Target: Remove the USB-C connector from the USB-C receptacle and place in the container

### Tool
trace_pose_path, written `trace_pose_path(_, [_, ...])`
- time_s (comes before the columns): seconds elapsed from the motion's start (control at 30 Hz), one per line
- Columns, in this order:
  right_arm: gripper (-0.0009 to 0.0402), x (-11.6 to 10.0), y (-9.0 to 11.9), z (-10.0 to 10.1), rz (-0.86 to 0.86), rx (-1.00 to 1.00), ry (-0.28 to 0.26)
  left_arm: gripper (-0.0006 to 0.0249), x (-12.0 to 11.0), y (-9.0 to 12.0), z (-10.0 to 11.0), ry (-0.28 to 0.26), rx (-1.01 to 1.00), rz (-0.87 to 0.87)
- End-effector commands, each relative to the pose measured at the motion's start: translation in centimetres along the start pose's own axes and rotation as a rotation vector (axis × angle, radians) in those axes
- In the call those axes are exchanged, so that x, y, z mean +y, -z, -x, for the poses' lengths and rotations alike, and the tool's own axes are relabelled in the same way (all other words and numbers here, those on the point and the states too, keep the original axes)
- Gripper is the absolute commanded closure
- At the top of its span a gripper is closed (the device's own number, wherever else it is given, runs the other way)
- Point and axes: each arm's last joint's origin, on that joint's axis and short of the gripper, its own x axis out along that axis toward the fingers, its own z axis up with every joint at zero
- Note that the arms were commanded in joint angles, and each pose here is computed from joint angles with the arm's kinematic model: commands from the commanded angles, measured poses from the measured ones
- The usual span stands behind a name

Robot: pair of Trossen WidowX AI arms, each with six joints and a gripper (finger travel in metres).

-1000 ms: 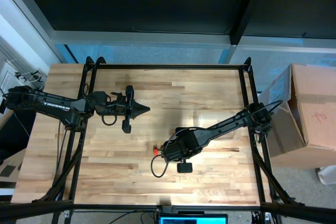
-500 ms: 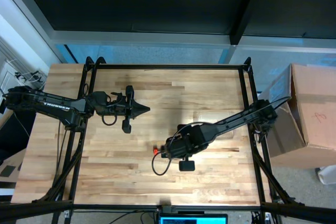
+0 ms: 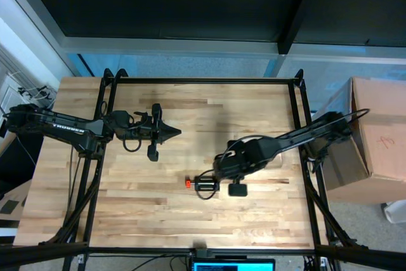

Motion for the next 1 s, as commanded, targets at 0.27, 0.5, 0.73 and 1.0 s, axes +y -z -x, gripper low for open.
trace_pose_path(0.27, [0.0393,-4.7,6.7,0.0,-0.091,0.036,0.033,0.0243,0.0,0.0,0.0,0.000,-0.001,0.000])
trace_pose_path(0.5, [0.0381,-7.0,10.9,-1.9,-0.142,0.126,0.066,0.0243,0.0,0.0,0.0,0.000,-0.001,0.000])
trace_pose_path(0.73, [0.0331,-7.9,13.5,-4.4,-0.164,0.229,0.093,0.0243,0.0,0.0,0.0,0.000,-0.001,0.000])
trace_pose_path(1.0, [0.0210,-8.0,13.6,-4.9,-0.174,0.214,0.089,0.0243,0.0,0.0,0.0,0.000,-0.001,0.000])
